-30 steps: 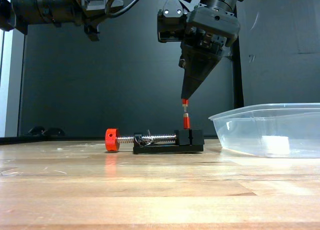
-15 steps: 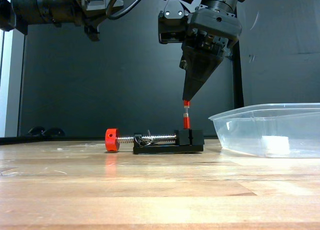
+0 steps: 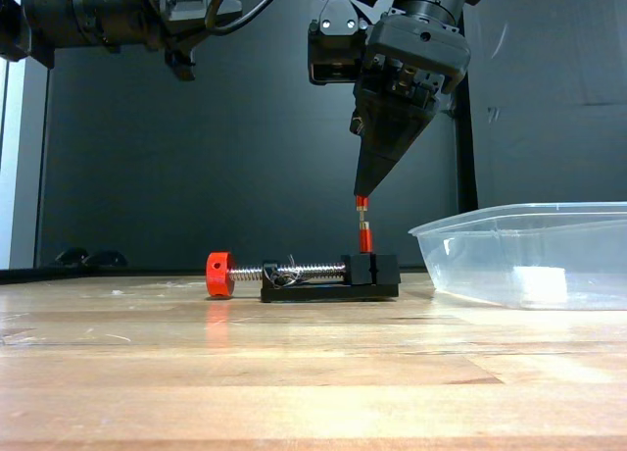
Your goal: Pick the RCA connector and install on taskboard
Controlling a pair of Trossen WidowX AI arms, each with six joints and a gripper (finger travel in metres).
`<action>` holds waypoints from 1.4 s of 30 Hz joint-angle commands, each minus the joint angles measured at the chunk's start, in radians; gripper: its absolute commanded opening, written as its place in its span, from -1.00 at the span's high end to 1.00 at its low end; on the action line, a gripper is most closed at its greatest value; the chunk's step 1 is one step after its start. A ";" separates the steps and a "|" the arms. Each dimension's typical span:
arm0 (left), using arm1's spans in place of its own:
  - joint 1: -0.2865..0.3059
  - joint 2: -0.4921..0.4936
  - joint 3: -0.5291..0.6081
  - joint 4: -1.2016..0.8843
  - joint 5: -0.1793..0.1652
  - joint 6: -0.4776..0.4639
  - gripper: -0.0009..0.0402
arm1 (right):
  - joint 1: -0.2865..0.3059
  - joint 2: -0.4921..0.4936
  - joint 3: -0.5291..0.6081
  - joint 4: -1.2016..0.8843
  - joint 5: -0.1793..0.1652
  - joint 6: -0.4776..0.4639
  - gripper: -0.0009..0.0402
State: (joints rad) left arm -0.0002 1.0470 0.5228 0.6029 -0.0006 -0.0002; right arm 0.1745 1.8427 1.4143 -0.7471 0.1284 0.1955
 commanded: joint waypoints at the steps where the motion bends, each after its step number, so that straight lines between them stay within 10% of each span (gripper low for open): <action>1: 0.000 0.000 0.000 0.000 0.000 0.000 0.96 | 0.000 0.000 0.000 0.000 0.000 0.000 0.95; 42: 0.000 0.000 0.000 0.000 0.000 0.000 0.96 | -0.005 -0.001 -0.015 0.000 -0.017 -0.003 0.95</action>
State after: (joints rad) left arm -0.0002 1.0470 0.5228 0.6025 -0.0006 -0.0002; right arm 0.1699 1.8412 1.3975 -0.7471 0.1116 0.1921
